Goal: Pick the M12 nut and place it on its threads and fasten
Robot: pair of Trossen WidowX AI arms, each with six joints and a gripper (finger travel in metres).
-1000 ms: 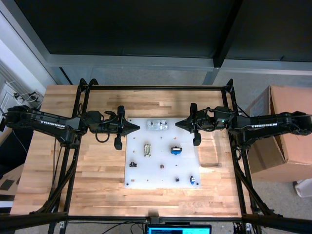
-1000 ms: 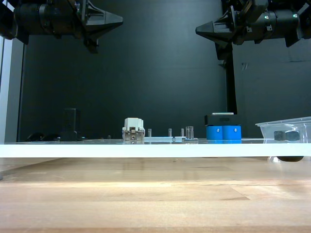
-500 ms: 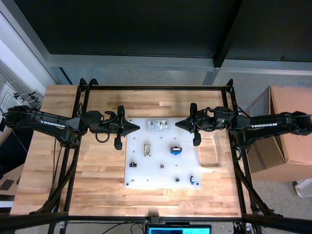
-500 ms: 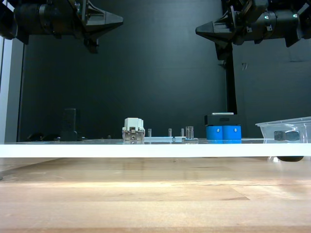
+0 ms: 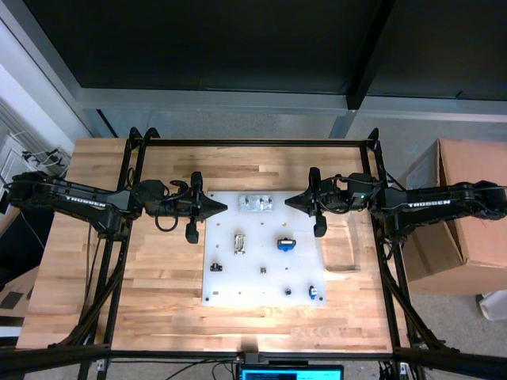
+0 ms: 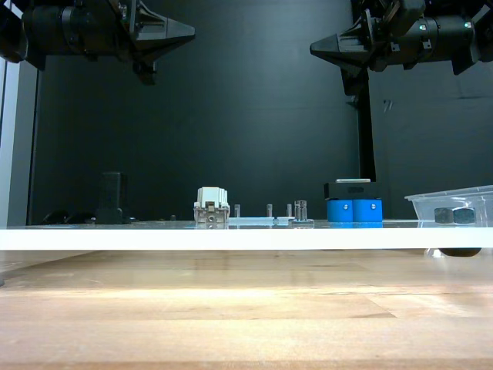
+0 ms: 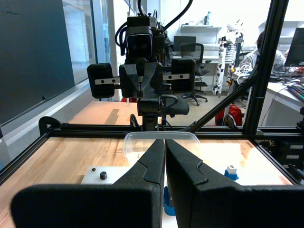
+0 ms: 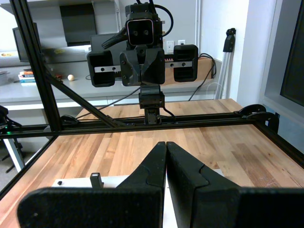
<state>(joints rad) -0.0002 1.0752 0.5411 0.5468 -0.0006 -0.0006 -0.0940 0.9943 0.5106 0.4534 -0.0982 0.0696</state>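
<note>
High above the white board (image 5: 238,277) on the bench (image 5: 158,301), my left claw (image 5: 224,207) and right claw (image 5: 287,201) hang facing each other, well apart, each pinched narrow on nothing. Whether the M12 nut sits on its black stud (image 5: 289,292) near the board's near right edge, I cannot tell.

A light wooden butcher-block table (image 5: 150,269) carries a white task board (image 5: 238,281), which lies flat around the table's middle, slightly right of centre. A clear plastic tray (image 5: 342,269) sits on the wood just beside the board's right edge. A black metal frame (image 5: 253,143) runs along the table's far edge and sides.
</note>
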